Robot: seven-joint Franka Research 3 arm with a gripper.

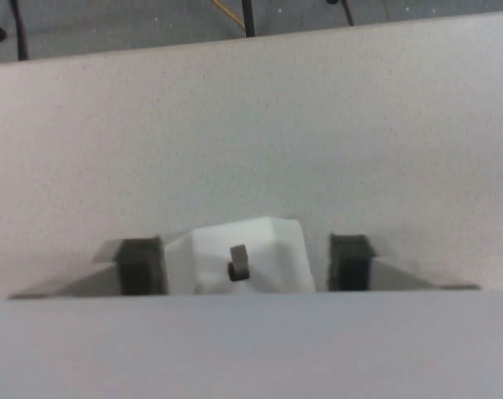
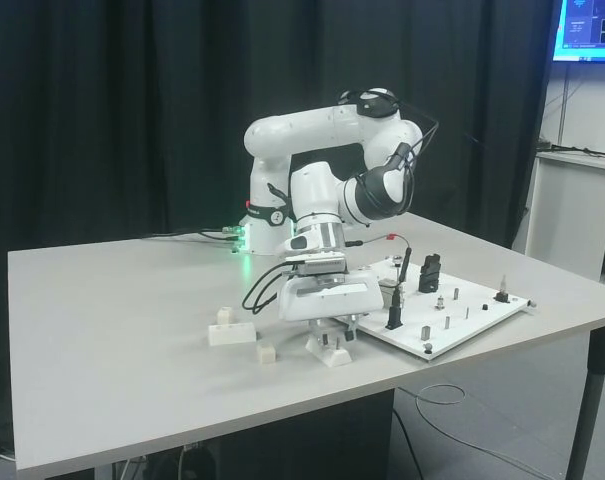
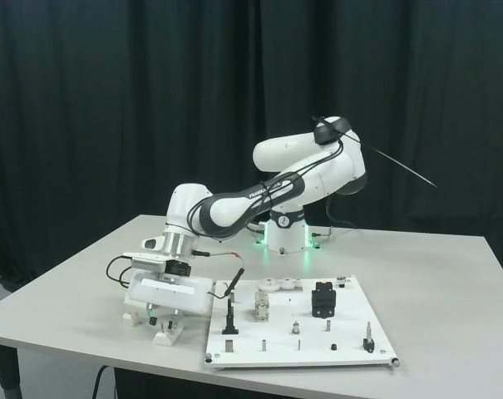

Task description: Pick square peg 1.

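In the wrist view a small grey square peg [image 1: 239, 262] stands on a white holder block [image 1: 251, 253]. My gripper [image 1: 244, 264] is open, with one black fingertip [image 1: 140, 266] on each side of the block and a gap showing at the other pad [image 1: 349, 262]. From the first room view the gripper [image 2: 330, 335] hangs low over the holder [image 2: 332, 354] near the table's front edge. The second room view shows the gripper [image 3: 170, 317] just above the same holder [image 3: 168, 334]; the peg is hidden there.
A white board [image 2: 479, 318] with several small upright parts lies right beside the holder. A white block [image 2: 231, 331] and a smaller block [image 2: 267, 351] rest on the grey table [image 2: 112, 320] on the holder's other side. The table's front edge is close.
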